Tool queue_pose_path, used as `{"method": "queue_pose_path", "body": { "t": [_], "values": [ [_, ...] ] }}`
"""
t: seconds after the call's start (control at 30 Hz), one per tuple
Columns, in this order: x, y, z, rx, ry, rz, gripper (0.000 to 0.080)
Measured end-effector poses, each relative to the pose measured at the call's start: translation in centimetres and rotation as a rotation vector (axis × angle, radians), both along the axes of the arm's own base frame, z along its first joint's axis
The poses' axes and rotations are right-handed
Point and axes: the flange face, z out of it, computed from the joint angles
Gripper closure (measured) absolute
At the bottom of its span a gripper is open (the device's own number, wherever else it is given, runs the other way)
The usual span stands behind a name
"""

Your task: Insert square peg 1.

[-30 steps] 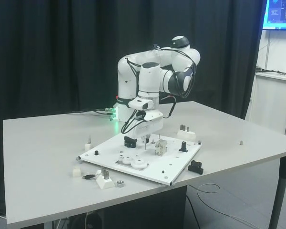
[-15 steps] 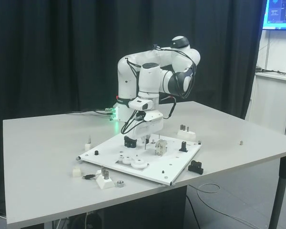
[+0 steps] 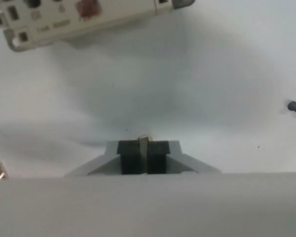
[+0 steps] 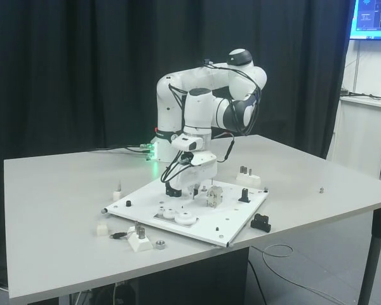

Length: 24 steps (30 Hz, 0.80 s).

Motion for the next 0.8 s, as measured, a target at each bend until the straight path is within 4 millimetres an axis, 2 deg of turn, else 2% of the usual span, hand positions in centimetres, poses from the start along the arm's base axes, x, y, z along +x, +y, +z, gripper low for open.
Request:
{"method": "queue_pose_path", "body": {
  "t": [0.43,0.47,0.63,0.67,0.8],
  "values": [
    [-0.1,-0.2,-0.4,-0.006,-0.008,-0.035,0.0777],
    [0.0,-0.3,-0.3,-0.007,-0.009,-0.042,0.0467],
    [0.3,-0.4,0.6,-0.020,-0.017,-0.054,0.0467],
    [0.4,-0.4,0.8,-0.023,-0.018,-0.054,0.0168],
    [0.8,-0.4,1.9,-0.034,-0.021,-0.057,0.0168]
  ]
}}
